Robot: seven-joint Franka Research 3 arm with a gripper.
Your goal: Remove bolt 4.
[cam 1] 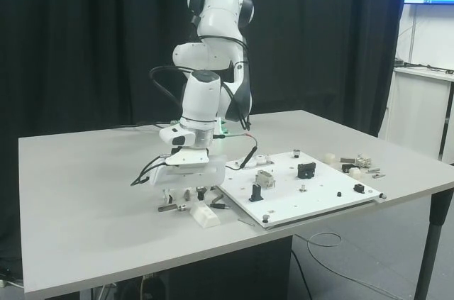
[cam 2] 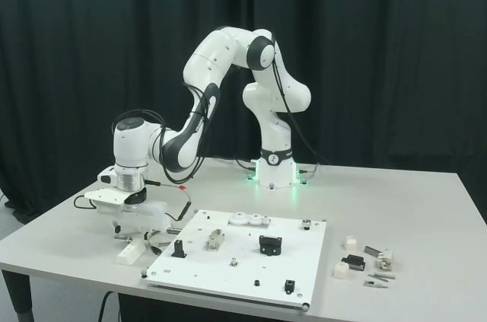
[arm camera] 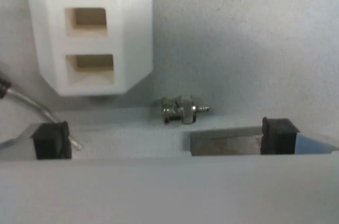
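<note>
— Where is your gripper [arm camera: 164,139] now?

— Low over the grey desk [cam 1: 85,193], off the board's edge that faces away from the scattered small parts. My two black fingertip pads [arm camera: 51,140] stand well apart, so the jaws are spread, with nothing clamped between them.

— And the bolt?

— A small shiny metal bolt with a thick hexagonal head and a short threaded tip [arm camera: 183,109] lies on its side on the desk, in the gap between my pads but just beyond the line joining them. It touches neither pad. Whether it is number 4 I cannot tell.

— What else sits near it?

— A white plastic block with two rectangular recesses [arm camera: 92,33] rests on the desk just beyond the bolt, apart from it. A thin grey cable [arm camera: 32,105] runs past one pad.

— And the board?

— The flat white square assembly board [cam 2: 243,261] lies near the desk's front edge, carrying a few black and metal fixtures. My white arm [cam 2: 205,78] reaches down from its base near the back edge.
</note>
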